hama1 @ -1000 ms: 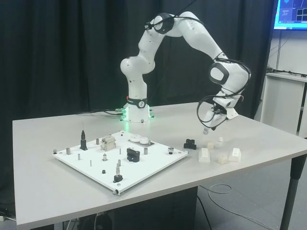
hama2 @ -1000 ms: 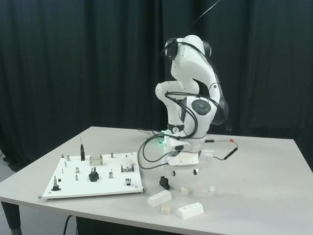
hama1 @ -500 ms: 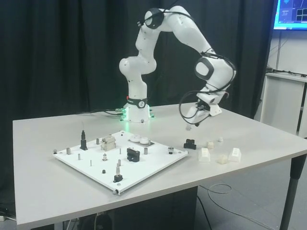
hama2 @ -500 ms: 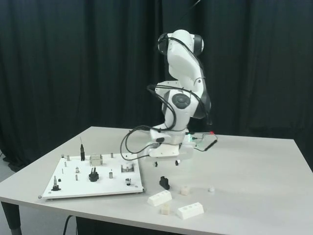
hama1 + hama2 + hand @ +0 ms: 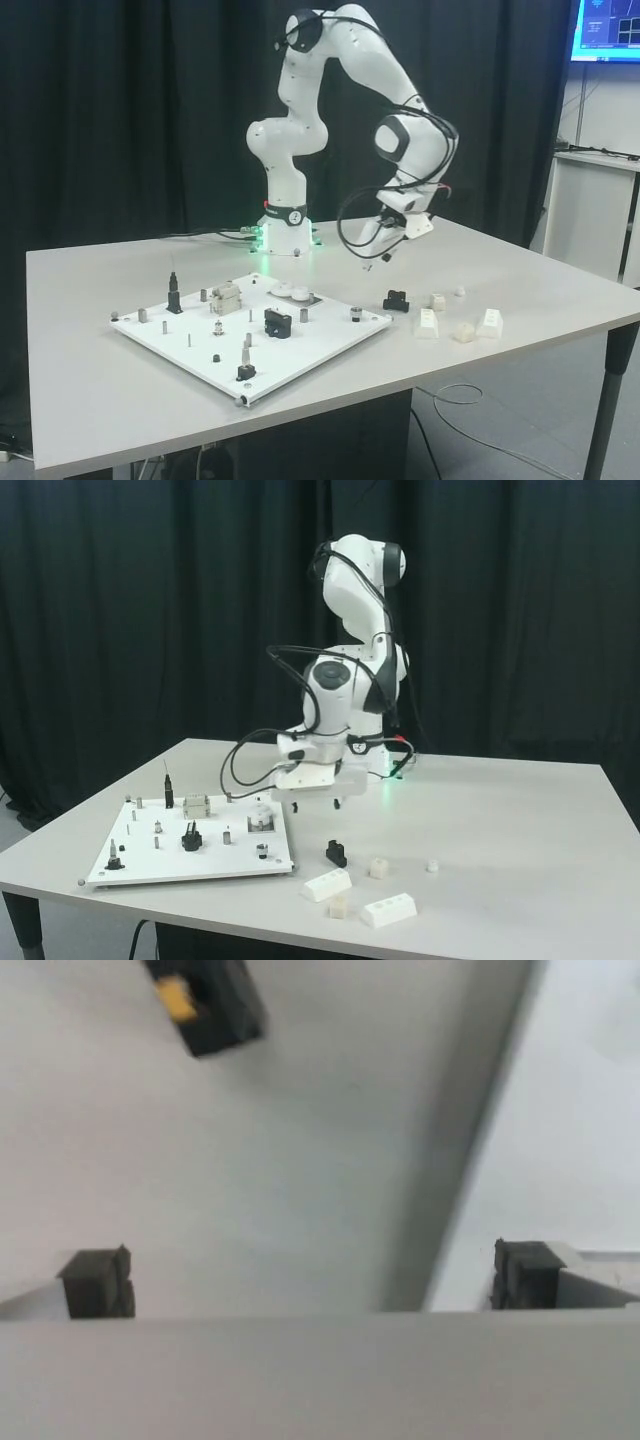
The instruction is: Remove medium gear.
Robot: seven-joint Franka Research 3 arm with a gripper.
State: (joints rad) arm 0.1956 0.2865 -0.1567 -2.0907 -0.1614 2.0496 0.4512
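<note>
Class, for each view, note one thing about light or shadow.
Wrist view: a dark band, likely shadow, runs beside the white board. First room view: a green light glows at the arm's base, and a lit screen shows top right. Second room view: the black curtain is dark behind the evenly lit table.

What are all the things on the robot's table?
Flat square assembly board: one, white, on the grey table in front of the arm's base.
Round gears: two, white, side by side on the board's far edge.
Small black block: one, black, on the table just off the board.
Small loose blocks: several, white, on the table beyond the black block.
Robot arm: one, white, bolted down.
Gripper: one, empty, in the air above the table near the board's edge.
</note>
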